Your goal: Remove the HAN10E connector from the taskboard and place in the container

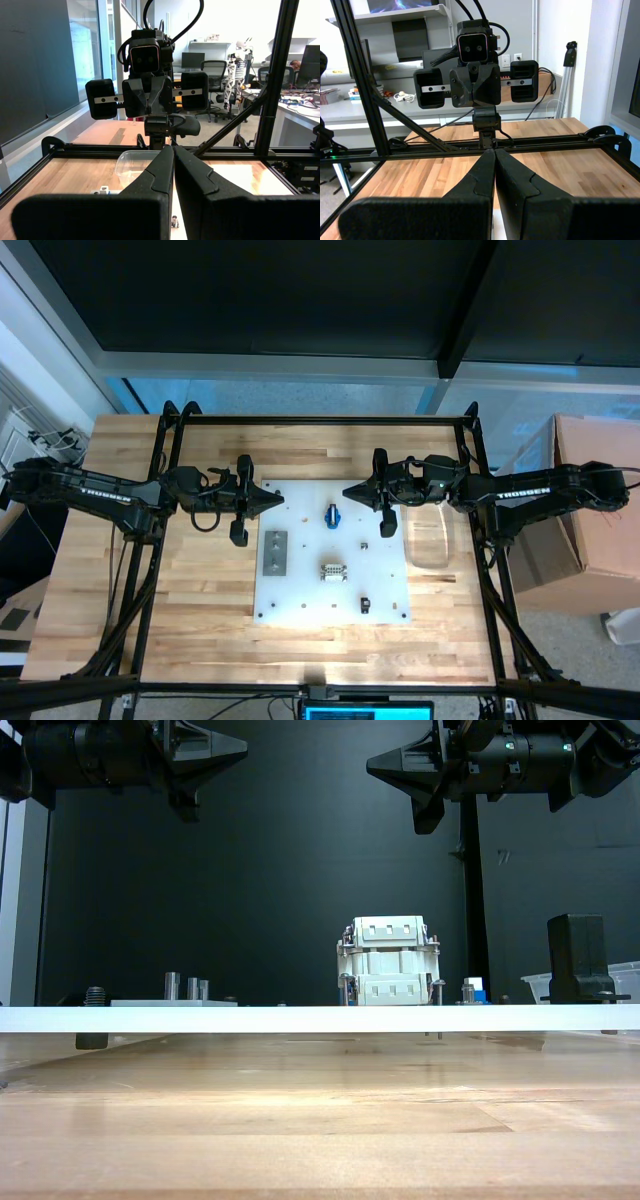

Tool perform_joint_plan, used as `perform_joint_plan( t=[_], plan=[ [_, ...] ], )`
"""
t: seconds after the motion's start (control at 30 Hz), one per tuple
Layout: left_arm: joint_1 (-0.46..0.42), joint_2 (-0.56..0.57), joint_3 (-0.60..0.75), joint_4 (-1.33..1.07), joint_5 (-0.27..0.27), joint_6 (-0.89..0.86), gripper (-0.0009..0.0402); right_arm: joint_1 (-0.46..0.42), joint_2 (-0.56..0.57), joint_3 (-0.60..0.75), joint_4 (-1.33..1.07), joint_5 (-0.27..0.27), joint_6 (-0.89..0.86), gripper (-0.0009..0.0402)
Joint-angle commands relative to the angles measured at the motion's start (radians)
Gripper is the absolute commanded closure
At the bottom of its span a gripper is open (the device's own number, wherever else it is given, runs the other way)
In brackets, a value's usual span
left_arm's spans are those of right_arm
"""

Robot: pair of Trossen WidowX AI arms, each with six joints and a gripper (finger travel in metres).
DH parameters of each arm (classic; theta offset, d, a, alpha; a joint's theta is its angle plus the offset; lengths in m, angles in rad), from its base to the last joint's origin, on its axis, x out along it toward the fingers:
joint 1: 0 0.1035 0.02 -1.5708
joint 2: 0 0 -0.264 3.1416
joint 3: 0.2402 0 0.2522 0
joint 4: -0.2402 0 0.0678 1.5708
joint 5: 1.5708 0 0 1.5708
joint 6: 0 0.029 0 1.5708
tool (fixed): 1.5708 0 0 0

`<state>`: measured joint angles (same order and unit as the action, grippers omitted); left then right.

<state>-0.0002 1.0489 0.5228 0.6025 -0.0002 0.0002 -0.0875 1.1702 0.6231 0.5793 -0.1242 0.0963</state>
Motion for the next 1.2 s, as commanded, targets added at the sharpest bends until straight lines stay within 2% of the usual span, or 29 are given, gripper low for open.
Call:
perform_joint_plan(
  t=[0.03,0.8,0.9,0.97,1.13,1.2],
  plan=[
    [0.000,0.000,0.000,0.000,0.000,0.000,0.0393,0.003,0.000,0.002,-0.067,0.000,0.053,0.0393],
    [0.000,0.000,0.000,0.000,0.000,0.000,0.0393,0.003,0.000,0.002,-0.039,0.000,0.053,0.0393],
    [0.000,0.000,0.000,0.000,0.000,0.000,0.0393,0.005,0.000,0.003,-0.010,-0.013,0.055,0.0393],
    [0.000,0.000,0.000,0.000,0.000,0.000,0.0393,0.006,-0.001,0.004,-0.013,-0.045,0.060,0.0393],
    [0.000,0.000,0.000,0.000,0.000,0.000,0.0393,0.020,0.002,0.052,-0.181,-0.050,0.059,0.0393],
    [0.000,0.000,0.000,0.000,0.000,0.000,0.0393,0.035,0.002,0.083,-0.274,-0.026,0.051,0.0393]
  ],
)
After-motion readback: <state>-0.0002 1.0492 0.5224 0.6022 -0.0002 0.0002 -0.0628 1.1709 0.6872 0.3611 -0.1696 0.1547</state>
